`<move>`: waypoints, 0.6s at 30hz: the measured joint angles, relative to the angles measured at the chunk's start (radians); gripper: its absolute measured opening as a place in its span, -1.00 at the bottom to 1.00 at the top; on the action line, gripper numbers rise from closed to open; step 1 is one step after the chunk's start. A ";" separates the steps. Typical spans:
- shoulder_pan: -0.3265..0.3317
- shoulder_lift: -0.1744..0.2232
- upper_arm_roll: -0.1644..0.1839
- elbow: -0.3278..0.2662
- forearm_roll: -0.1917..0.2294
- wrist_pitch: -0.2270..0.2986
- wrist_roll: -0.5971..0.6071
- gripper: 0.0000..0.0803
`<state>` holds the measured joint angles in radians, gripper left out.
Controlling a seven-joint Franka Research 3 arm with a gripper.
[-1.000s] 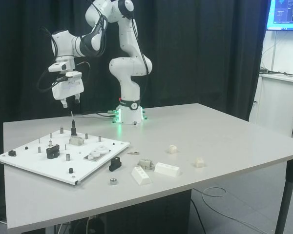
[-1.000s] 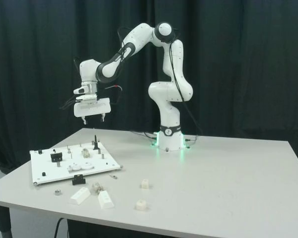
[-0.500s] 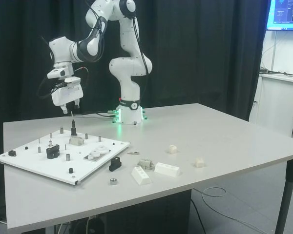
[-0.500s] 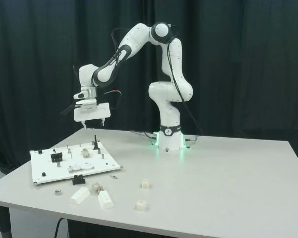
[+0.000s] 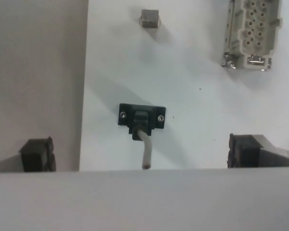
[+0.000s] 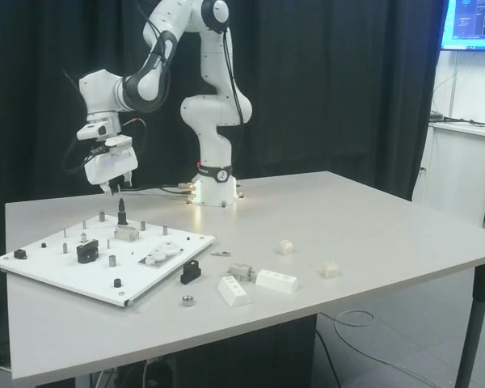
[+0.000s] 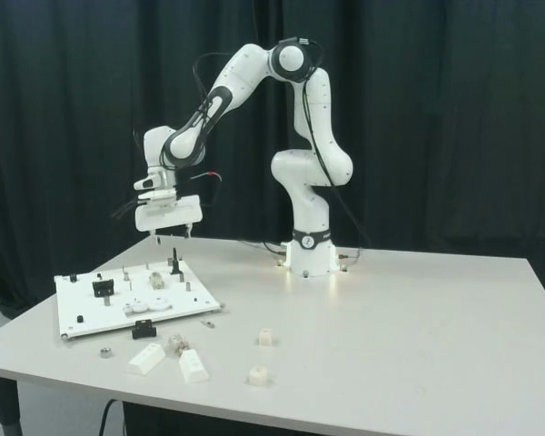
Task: Remove USB.
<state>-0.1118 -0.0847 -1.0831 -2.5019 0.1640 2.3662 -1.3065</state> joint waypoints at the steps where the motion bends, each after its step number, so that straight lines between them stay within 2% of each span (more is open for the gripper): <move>1: 0.000 0.005 0.000 0.000 0.007 0.000 -0.005 0.99; 7: -0.001 0.026 0.000 0.000 0.041 0.000 -0.033 0.99; 18: -0.002 0.036 -0.001 -0.001 0.079 -0.008 -0.105 0.99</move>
<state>-0.1138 -0.0485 -1.0844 -2.5031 0.2433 2.3579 -1.4116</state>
